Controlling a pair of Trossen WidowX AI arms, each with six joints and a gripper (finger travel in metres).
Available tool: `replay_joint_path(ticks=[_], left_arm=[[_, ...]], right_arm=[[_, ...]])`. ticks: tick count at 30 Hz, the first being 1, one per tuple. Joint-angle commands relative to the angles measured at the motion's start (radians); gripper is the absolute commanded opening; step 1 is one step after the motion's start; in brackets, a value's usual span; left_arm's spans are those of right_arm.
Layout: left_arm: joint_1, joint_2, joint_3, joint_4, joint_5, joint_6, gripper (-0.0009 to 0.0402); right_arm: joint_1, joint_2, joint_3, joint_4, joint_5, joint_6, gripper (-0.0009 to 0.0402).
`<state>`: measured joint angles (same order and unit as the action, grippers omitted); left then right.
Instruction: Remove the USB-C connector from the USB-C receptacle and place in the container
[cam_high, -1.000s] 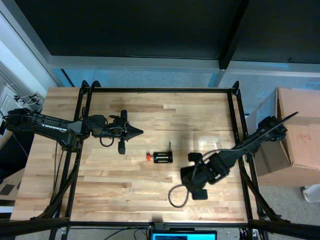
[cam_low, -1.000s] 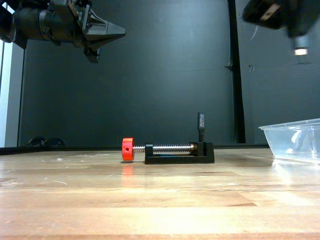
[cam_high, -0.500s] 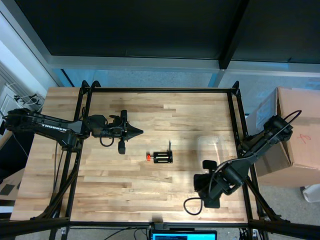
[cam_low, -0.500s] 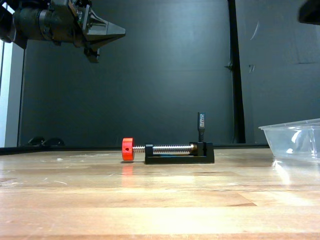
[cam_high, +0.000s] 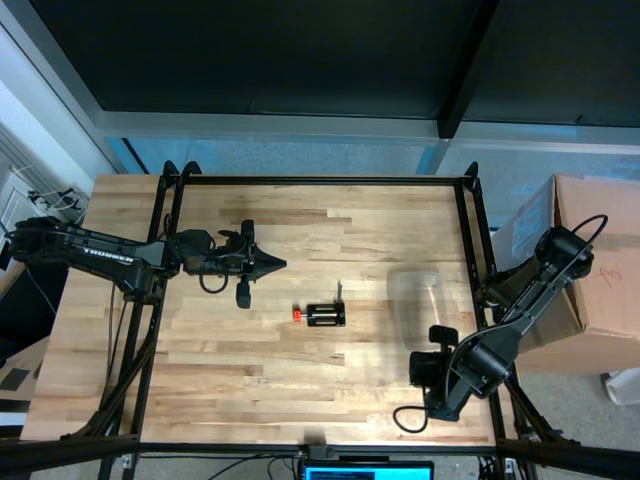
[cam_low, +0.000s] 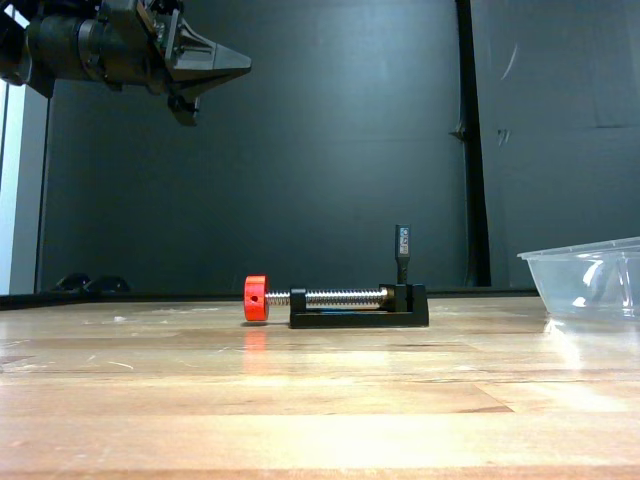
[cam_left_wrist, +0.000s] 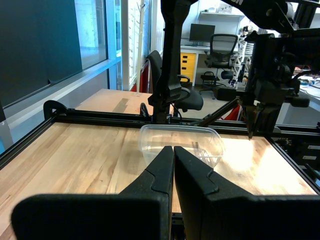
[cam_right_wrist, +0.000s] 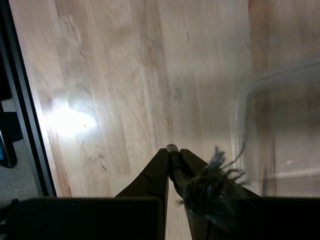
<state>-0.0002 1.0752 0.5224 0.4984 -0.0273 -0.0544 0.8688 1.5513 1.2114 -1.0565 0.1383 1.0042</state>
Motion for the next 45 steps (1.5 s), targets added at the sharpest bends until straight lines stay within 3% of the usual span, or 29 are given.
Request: replay_joint_path(ticks=[1,17,27,30,39,45], left_arm=[[0.0,0.0,0.0,0.0,0.0,0.0,0.0],[0.0,0.0,0.0,0.0,0.0,0.0,0.0],[0.0,0.0,0.0,0.0,0.0,0.0,0.0],[0.0,0.0,0.0,0.0,0.0,0.0,0.0],[0.0,0.0,0.0,0.0,0.0,0.0,0.0],[0.0,0.0,0.0,0.0,0.0,0.0,0.0]], right_arm=[[0.02,0.0,-0.004,-0.001,0.0,0.011,0.0],[0.042,0.0,-0.019,-0.021,0.0,0.014,0.0],[0.042,0.0,-0.173,0.148,-0.038,0.069,0.0007],[0.042,0.0,-0.195,0.155,-0.055,0.089,0.0043],[0.042,0.0,-0.206,0.161,-0.056,0.09,0.0212],[0.041,-0.002,-0.203,0.159,-0.077,0.092,0.0271]])
